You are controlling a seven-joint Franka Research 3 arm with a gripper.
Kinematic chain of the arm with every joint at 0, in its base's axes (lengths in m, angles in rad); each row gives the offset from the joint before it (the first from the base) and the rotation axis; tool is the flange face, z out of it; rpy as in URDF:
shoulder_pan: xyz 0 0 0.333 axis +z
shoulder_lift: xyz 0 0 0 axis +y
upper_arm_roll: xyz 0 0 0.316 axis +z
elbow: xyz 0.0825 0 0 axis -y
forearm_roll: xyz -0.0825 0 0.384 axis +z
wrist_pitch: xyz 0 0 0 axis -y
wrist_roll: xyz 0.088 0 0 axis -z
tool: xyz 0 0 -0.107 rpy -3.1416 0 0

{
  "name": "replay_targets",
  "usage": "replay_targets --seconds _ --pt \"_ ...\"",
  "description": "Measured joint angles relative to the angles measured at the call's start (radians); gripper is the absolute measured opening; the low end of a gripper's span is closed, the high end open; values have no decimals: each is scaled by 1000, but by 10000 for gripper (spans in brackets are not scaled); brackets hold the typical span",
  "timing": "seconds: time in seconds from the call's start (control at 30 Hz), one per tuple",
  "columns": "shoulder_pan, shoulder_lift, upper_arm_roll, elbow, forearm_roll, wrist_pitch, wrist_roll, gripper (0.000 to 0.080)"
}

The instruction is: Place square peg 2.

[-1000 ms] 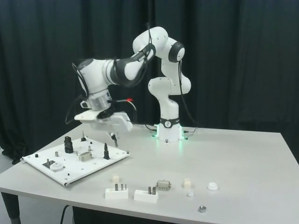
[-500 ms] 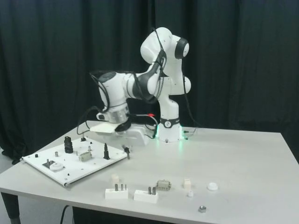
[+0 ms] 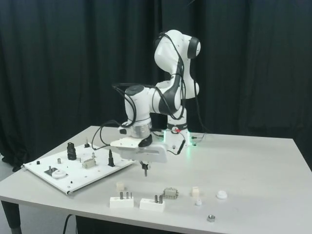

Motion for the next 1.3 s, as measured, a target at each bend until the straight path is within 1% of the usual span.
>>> replay_targets --seconds 0.17,0.37,0.83,1.03,1.3 --pt "0 2 19 -15 -1 24 6 74" --pt "0 9 32 -22 -2 49 6 74" --pt "-6 59 52 -20 -2 118 2 74" --pt "-16 73 67 -18 -2 134 -13 74" --pt "-31 84 84 -11 -2 131 -39 74"
